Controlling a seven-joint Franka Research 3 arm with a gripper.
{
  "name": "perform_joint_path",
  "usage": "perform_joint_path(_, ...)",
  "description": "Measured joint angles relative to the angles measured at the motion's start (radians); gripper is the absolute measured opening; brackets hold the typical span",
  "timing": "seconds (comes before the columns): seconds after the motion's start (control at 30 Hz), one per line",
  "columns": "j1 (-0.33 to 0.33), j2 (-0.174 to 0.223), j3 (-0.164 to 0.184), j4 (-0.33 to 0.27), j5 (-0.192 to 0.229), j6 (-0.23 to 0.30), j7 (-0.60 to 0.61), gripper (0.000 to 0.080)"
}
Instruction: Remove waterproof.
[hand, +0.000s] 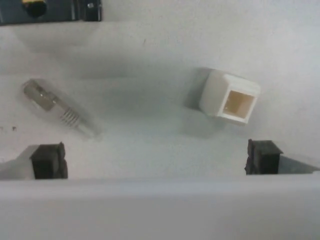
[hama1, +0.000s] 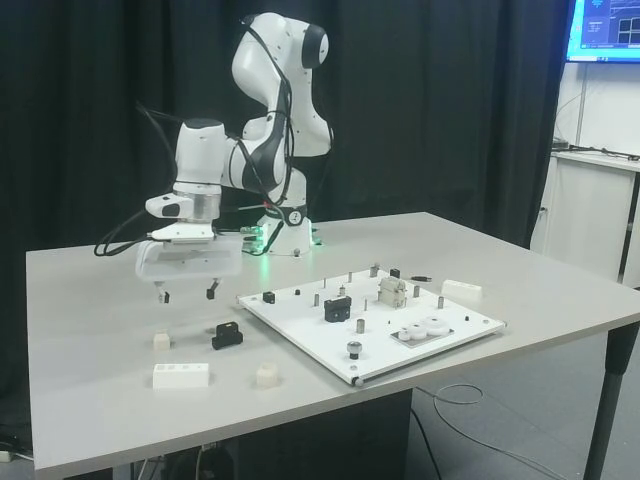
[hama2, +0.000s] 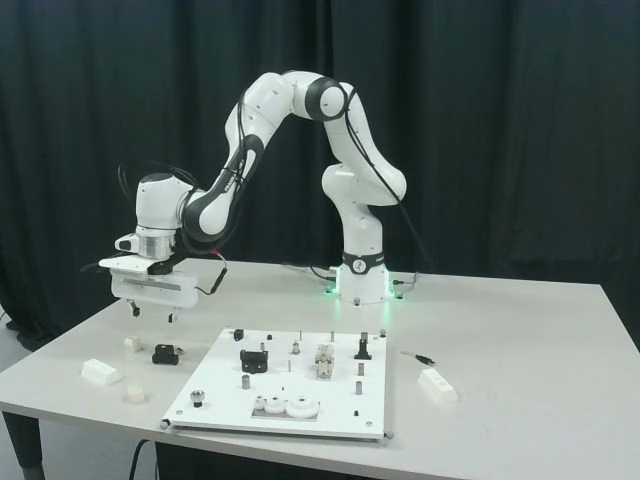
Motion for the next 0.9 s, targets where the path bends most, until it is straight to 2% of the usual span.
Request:
perform_joint_path(0.6, -0.004, 0.015, 0.002, 0.045, 0.001, -0.046, -0.009, 0.0800)
perform_joint_path(0.9, -0.002, 0.015, 0.006, 0.053, 0.013, -0.051, -0.010, 0.0800)
